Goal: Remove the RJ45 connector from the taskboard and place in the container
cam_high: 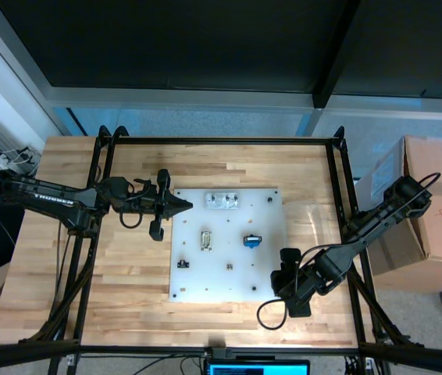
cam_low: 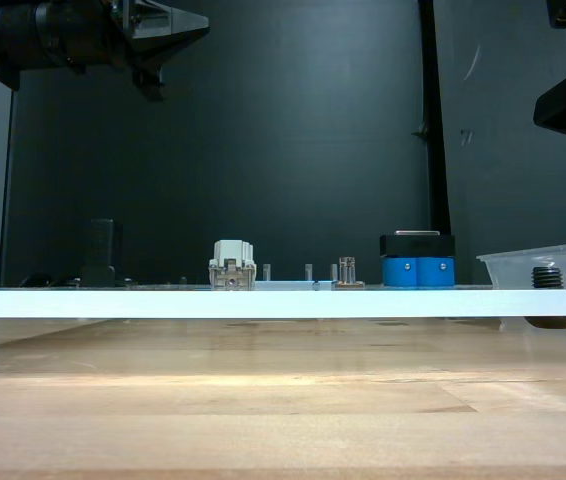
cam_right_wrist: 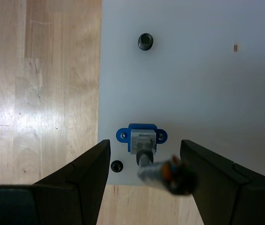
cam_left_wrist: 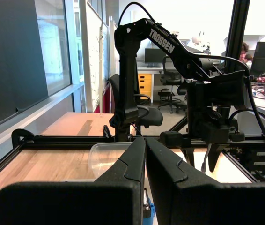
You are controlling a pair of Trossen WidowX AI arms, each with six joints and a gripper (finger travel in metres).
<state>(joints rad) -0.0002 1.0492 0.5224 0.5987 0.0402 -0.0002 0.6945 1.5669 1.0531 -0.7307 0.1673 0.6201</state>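
- The RJ45 connector (cam_right_wrist: 143,141) sits fully in its blue mount (cam_right_wrist: 121,136), near a corner of the white taskboard (cam_right_wrist: 193,93). Its cut cable stub (cam_right_wrist: 163,176) stands up toward the wrist camera.
- The right gripper (cam_high: 287,283) hangs high over the plug with its jaws spread wide, one on each side. That straddle looks like a line-up for a straight descent onto the stub or the plug body.
- In the high view the arm covers that corner, so the plug probably lies just beneath it, though that view cannot confirm it.
- The left gripper (cam_high: 183,205) hovers over the board's left edge, fingers pressed together and holding nothing (apparently parked out of the right arm's way).
- The clear container (cam_low: 541,256) sits just off the board's right side, near enough for a short carry.
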